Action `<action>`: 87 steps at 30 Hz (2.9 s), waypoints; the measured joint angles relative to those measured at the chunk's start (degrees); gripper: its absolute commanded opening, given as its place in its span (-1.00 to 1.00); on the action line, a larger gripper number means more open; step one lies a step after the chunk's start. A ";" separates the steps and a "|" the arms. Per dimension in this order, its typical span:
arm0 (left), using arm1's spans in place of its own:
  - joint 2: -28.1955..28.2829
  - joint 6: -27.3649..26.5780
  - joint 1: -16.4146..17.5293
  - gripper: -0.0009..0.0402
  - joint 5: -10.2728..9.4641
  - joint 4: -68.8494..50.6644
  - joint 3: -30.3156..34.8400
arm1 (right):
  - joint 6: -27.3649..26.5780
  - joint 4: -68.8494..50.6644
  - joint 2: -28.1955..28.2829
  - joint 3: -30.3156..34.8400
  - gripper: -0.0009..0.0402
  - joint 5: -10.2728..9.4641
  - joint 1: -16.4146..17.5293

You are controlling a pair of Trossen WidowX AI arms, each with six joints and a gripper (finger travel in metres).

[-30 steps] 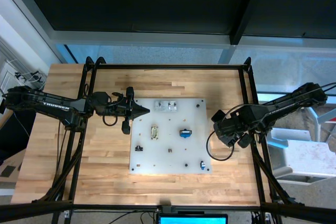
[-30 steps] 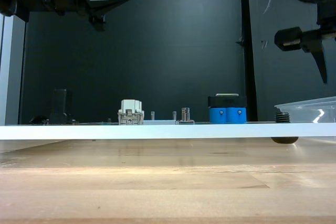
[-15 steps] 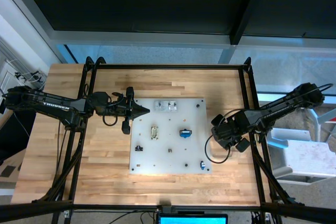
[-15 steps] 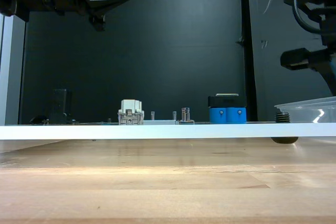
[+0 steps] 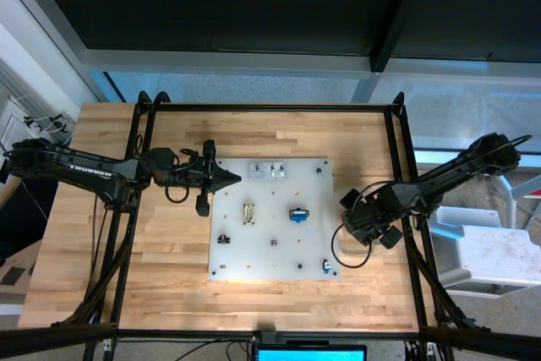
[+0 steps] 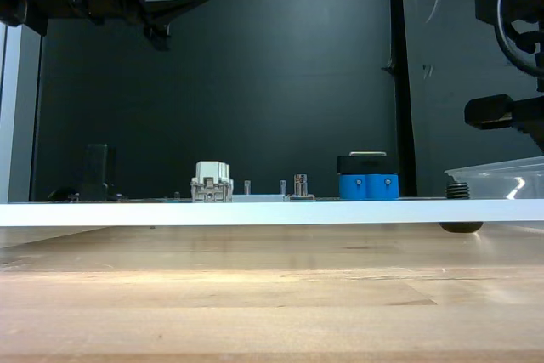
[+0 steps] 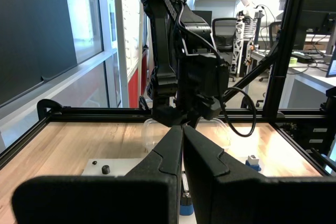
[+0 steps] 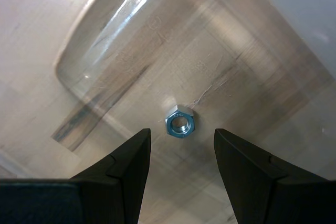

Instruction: Pick the M12 fastener and fasten on the M12 threads

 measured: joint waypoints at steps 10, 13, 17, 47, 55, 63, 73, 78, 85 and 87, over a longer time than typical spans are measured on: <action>0.00 0.00 0.00 -0.96 0.00 0.00 0.00 | -0.04 3.19 2.14 -1.33 -0.14 0.46 0.09; 0.00 0.00 0.00 -0.96 0.00 0.00 0.00 | -0.20 4.63 2.25 -2.29 -0.14 0.46 0.11; 0.00 0.02 0.00 -0.96 0.00 0.00 -0.02 | -0.46 5.27 2.27 -2.97 -0.14 0.46 0.11; 0.00 0.02 0.00 -0.96 0.00 0.00 0.00 | -1.60 7.43 2.29 -4.72 -0.41 0.46 0.15; 0.00 0.00 0.00 -0.96 0.00 0.00 0.00 | -1.60 7.69 2.29 -4.76 -0.55 0.44 0.31; 0.00 0.02 0.00 -0.96 0.00 0.00 0.00 | -1.79 8.28 2.29 -4.98 -0.76 0.44 0.35; 0.00 0.00 0.00 -0.96 0.00 0.00 -0.02 | -1.79 6.32 2.23 -4.02 -0.86 0.44 0.35; 0.00 0.00 0.00 -0.96 0.00 0.00 0.00 | -2.25 2.38 1.25 -0.17 -0.86 0.44 0.35; 0.00 0.02 0.00 -0.96 0.00 0.00 0.00 | -12.70 -4.81 1.11 7.26 -0.86 0.46 0.57; 0.00 0.02 0.00 -0.96 0.00 0.00 0.00 | -16.55 -5.62 1.16 9.46 -0.86 0.46 0.63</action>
